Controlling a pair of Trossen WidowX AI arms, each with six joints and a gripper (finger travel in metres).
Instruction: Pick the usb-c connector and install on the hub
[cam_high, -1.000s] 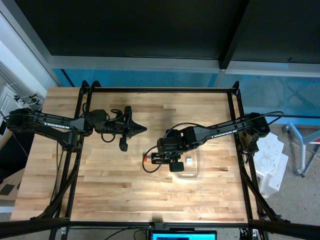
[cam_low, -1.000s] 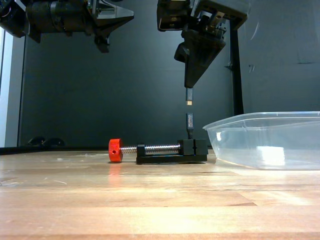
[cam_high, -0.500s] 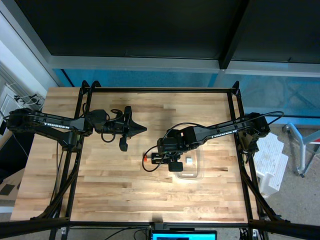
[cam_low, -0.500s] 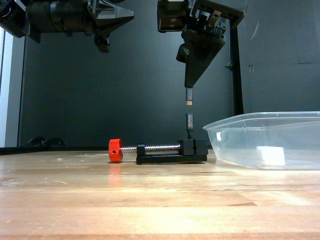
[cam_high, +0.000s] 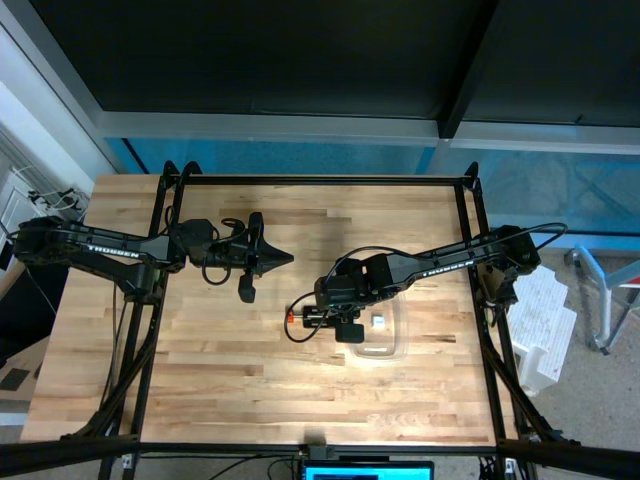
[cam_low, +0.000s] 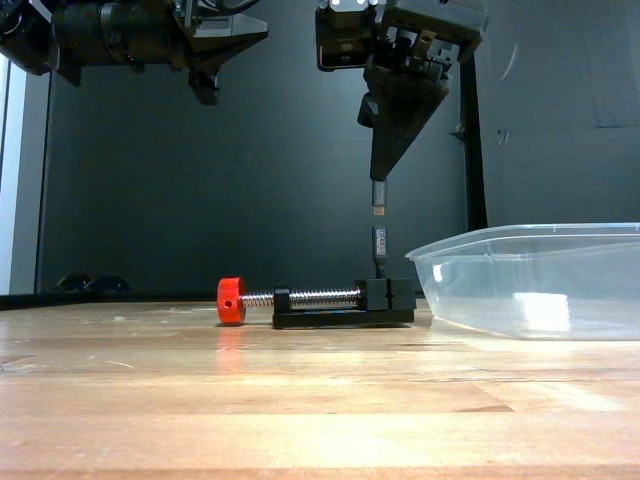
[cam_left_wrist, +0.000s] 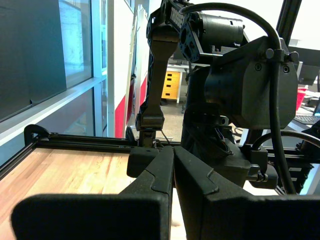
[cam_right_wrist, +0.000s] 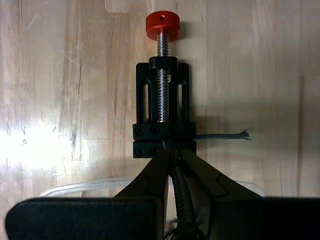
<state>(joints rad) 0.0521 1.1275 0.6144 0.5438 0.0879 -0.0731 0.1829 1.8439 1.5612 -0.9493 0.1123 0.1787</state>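
Your right gripper (cam_low: 378, 178) has its fingers (cam_right_wrist: 152, 177) clamped on the usb-c connector (cam_low: 378, 197) just above the hub (cam_low: 379, 243), so lower it plumb and slowly; the left gripper (cam_high: 283, 258), fingers together, hangs well apart.

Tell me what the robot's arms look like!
Both arms are black and skinny, with white TROSSEN letters on the left arm and black cables looping along them. The left gripper, over the table's left side, and the right gripper, above the clamp, each end in two pointy black fingers.
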